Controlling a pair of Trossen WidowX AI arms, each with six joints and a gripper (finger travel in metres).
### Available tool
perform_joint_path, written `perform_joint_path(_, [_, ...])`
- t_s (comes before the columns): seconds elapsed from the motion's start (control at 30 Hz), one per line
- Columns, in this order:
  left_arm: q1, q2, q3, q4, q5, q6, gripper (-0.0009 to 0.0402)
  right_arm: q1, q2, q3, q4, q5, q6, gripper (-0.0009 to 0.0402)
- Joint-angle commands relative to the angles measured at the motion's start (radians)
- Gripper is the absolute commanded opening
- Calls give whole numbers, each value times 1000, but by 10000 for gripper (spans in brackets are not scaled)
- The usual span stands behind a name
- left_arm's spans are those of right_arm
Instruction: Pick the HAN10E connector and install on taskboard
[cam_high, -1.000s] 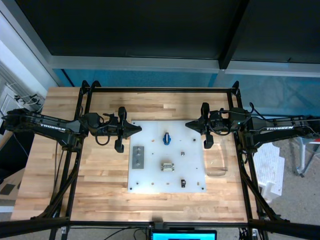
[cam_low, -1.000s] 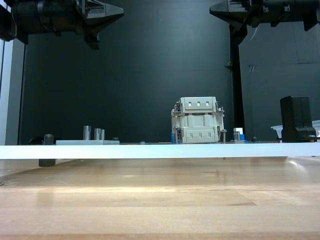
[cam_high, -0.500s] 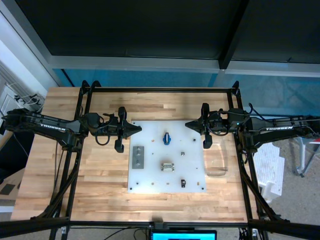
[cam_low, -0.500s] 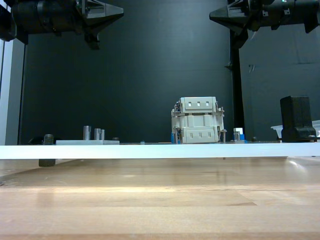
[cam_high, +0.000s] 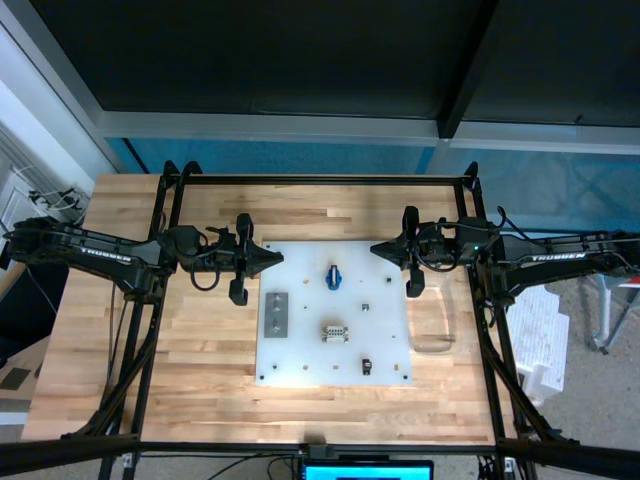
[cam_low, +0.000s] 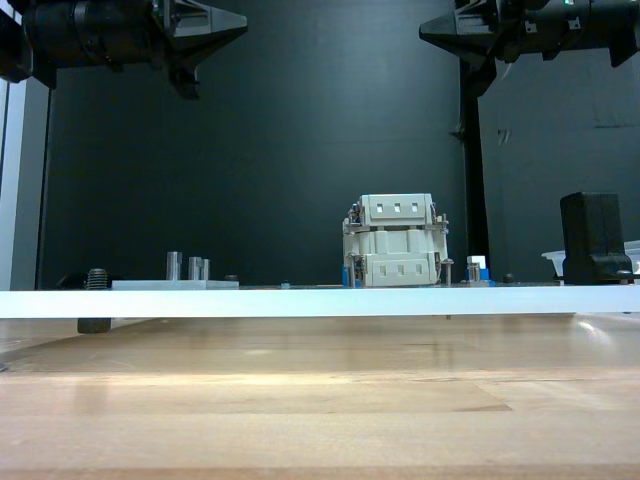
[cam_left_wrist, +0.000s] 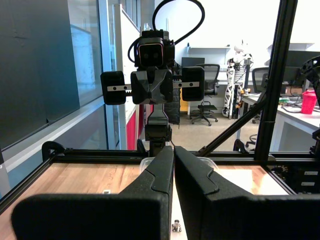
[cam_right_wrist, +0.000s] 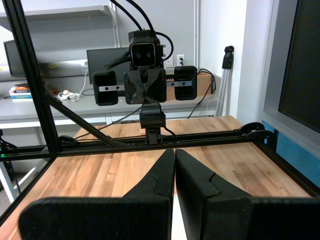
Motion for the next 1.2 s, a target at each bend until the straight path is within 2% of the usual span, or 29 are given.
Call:
perform_joint_path(0.03, [0, 0, 0, 0, 0, 0, 1, 1, 0, -5, 6, 0, 0, 0])
perform_joint_path(1.2, [0, 0, 0, 0, 0, 0, 1, 1, 0, -18, 37, -3, 0, 0])
